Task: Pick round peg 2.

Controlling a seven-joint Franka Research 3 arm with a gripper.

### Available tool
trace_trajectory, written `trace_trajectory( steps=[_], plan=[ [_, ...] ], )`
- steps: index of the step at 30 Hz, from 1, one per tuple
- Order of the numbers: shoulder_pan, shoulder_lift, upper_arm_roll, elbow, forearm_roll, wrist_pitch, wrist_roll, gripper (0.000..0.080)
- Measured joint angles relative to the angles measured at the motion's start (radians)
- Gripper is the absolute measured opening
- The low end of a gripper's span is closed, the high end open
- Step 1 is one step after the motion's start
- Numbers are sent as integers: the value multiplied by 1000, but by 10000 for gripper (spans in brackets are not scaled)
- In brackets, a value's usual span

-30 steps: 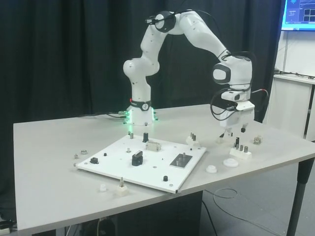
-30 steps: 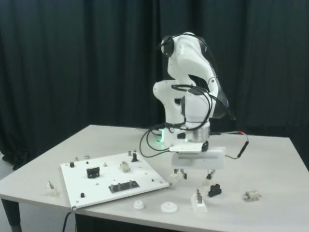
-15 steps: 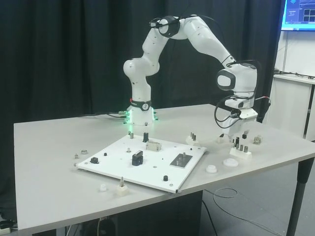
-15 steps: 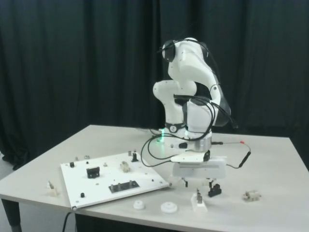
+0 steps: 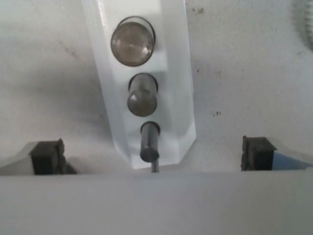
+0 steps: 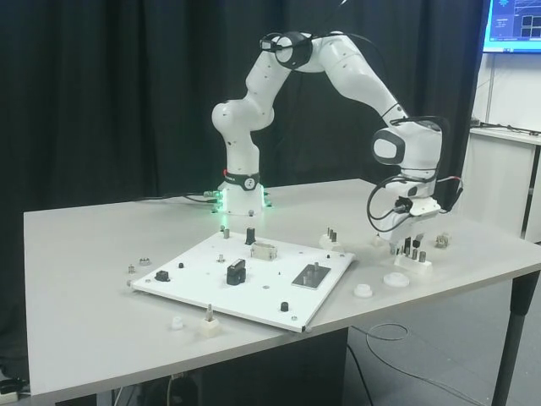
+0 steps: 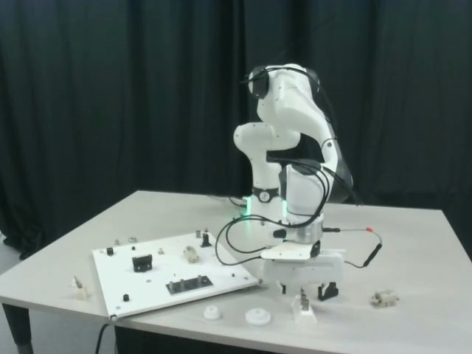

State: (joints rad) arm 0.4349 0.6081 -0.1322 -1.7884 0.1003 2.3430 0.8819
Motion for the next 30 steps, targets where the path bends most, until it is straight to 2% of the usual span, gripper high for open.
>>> trace_trajectory(
  steps=[8,9,14,15,19,20,27,28,29,30],
  plan=[
    [0,12,0,9,0,-1,0,800],
    [0,12,0,9,0,-2,0,664],
    [0,12,-1,18,0,-18,0,664],
    [0,12,-1,20,0,-20,0,488],
    [0,12,-1,26,-1,-27,0,488],
    [0,12,-1,28,-1,-29,0,326],
    [0,12,-1,36,-3,-38,-1,326],
    [0,12,-1,36,-3,-38,-1,144],
    [0,12,-1,36,-3,-39,-1,144],
    [0,12,-1,36,-3,-39,-1,67]
  ],
)
